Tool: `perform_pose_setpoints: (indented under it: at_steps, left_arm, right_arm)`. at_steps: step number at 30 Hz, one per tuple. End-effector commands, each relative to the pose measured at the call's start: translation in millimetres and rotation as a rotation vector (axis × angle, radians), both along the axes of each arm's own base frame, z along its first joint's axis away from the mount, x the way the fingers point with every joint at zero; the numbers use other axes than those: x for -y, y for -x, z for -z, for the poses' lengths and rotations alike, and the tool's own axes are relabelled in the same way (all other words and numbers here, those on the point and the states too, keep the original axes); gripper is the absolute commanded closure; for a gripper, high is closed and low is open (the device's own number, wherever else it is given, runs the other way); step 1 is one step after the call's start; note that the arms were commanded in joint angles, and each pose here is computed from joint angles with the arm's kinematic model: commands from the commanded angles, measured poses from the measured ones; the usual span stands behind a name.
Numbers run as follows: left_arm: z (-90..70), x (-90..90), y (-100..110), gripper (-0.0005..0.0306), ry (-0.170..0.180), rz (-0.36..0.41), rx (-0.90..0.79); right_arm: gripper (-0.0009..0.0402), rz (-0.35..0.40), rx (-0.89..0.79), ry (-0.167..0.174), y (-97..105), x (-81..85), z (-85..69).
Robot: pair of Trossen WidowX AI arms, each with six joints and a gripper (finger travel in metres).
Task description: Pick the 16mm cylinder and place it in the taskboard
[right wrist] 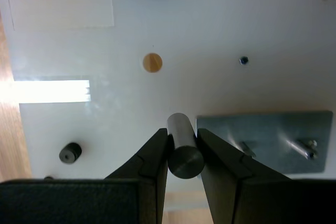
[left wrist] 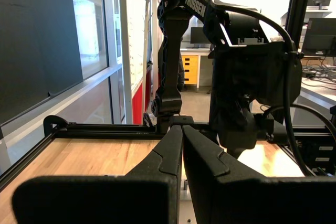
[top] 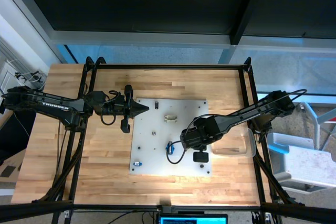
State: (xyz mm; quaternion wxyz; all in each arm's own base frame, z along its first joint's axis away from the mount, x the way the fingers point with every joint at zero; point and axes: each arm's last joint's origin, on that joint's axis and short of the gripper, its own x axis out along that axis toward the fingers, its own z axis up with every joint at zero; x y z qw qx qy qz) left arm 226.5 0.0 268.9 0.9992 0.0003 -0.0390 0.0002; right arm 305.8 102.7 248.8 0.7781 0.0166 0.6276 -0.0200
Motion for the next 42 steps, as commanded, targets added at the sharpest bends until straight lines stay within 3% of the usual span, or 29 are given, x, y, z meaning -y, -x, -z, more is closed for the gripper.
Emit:
perform_pose_setpoints:
  at_steps: [1,26,42]
  left_arm:
    - [0.0,0.0,0,0.0300,0.000,0.001,0.000]
    - [0.0,0.0,0,0.0300,0.000,0.000,0.000]
    - [0.0,-0.1,0,0.0300,0.000,0.000,0.000]
  right_arm:
    - [0.0361,0.002,0.010,-0.007,-5,-1.0,3.9]
    - [0.0361,0.005,0.021,-0.037,-37,-11.2,25.7]
    - [0.0361,0.009,0.021,-0.036,-37,-11.3,28.1]
